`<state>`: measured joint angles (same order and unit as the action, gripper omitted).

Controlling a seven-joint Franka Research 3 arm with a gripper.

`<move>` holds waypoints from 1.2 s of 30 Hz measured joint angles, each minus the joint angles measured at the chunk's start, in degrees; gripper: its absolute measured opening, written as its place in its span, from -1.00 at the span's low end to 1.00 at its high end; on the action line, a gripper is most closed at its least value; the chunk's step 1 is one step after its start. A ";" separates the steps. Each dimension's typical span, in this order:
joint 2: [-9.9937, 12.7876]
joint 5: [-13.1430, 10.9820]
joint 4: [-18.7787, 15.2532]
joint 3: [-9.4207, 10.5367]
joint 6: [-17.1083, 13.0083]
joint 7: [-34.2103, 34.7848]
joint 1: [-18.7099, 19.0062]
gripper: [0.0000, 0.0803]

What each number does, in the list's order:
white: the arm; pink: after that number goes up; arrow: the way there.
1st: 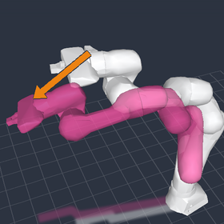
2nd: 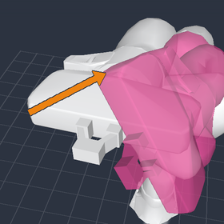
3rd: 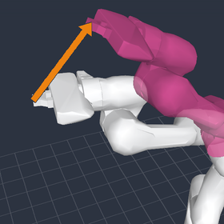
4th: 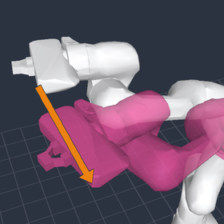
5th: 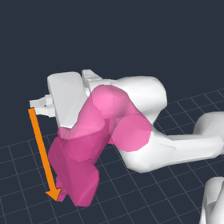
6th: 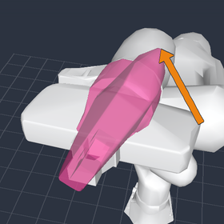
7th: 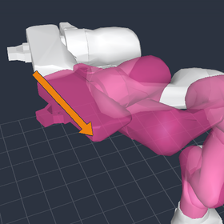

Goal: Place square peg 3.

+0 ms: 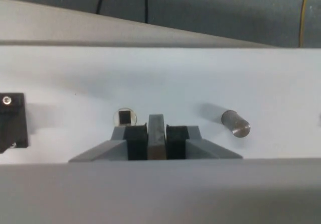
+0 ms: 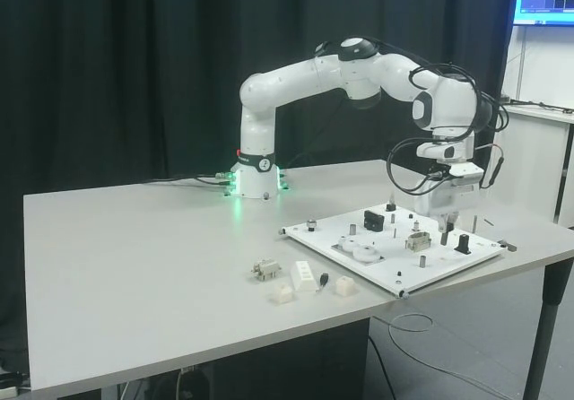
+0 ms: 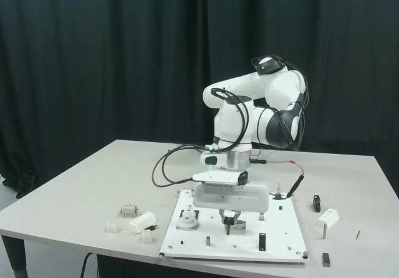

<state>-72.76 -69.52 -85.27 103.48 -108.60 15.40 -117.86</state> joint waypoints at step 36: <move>1.20 -1.22 7.87 2.62 6.17 13.97 2.53 -0.81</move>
<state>-71.56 -70.73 -77.40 106.10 -102.42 29.37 -115.33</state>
